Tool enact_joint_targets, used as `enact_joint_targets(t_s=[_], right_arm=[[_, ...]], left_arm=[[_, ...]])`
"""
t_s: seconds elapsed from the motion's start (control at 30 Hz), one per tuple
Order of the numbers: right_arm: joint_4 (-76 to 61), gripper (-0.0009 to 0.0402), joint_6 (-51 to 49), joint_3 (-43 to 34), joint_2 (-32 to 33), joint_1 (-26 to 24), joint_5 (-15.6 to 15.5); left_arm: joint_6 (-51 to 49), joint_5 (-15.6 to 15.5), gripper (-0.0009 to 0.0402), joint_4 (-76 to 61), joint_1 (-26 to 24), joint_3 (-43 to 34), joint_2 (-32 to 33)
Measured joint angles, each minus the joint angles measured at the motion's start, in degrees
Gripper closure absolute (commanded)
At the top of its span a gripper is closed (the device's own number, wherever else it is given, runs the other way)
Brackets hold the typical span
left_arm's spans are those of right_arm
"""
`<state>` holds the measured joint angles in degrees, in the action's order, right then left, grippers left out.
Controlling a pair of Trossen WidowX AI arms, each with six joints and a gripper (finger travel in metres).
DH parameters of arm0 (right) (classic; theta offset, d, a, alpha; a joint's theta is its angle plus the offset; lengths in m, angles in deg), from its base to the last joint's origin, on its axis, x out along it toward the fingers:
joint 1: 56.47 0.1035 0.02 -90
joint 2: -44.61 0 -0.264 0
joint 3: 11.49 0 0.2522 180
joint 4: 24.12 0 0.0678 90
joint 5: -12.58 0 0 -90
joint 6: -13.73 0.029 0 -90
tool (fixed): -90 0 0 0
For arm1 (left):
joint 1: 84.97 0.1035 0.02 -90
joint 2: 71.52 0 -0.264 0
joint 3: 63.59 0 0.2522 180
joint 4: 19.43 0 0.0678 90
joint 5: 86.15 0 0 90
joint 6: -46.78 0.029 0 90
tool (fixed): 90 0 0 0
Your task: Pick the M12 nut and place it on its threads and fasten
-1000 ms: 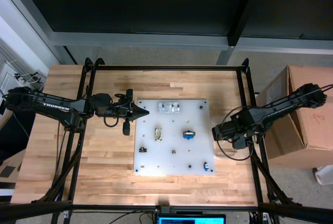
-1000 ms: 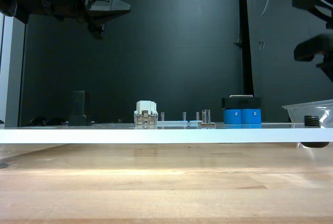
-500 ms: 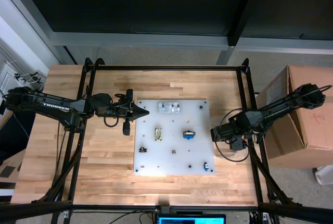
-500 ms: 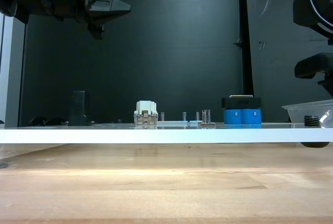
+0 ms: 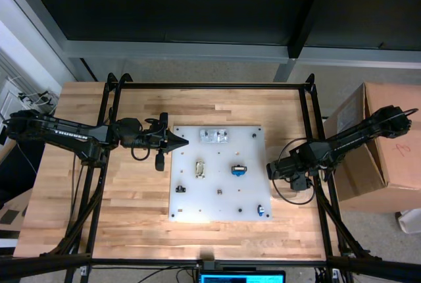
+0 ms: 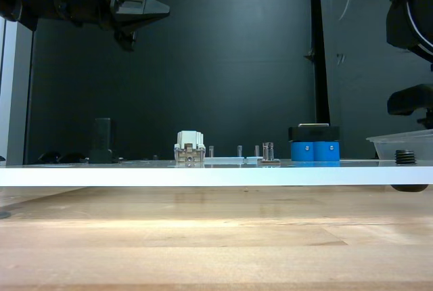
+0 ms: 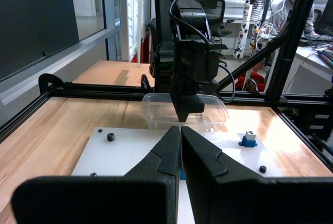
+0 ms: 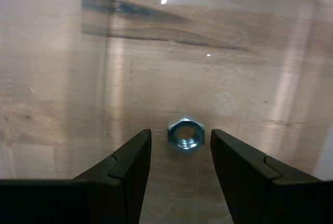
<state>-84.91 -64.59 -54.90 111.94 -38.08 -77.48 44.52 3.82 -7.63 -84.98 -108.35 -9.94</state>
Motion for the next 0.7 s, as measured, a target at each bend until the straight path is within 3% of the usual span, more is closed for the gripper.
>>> enact_joint_targets(t_s=[0.47, 0.7], right_arm=[[1.46, 0.0238, -1.14, 0.83, 0.0, -0.02, -0.02], [1.92, 0.0274, -1.66, 0.87, 0.61, -0.02, -0.04]], left_arm=[[0.0, 0.0, 0.0393, -0.02, 0.0, 0.0, 0.0], [0.02, 0.0, 0.0393, 0.0, 0.0, 0.0, 0.0]])
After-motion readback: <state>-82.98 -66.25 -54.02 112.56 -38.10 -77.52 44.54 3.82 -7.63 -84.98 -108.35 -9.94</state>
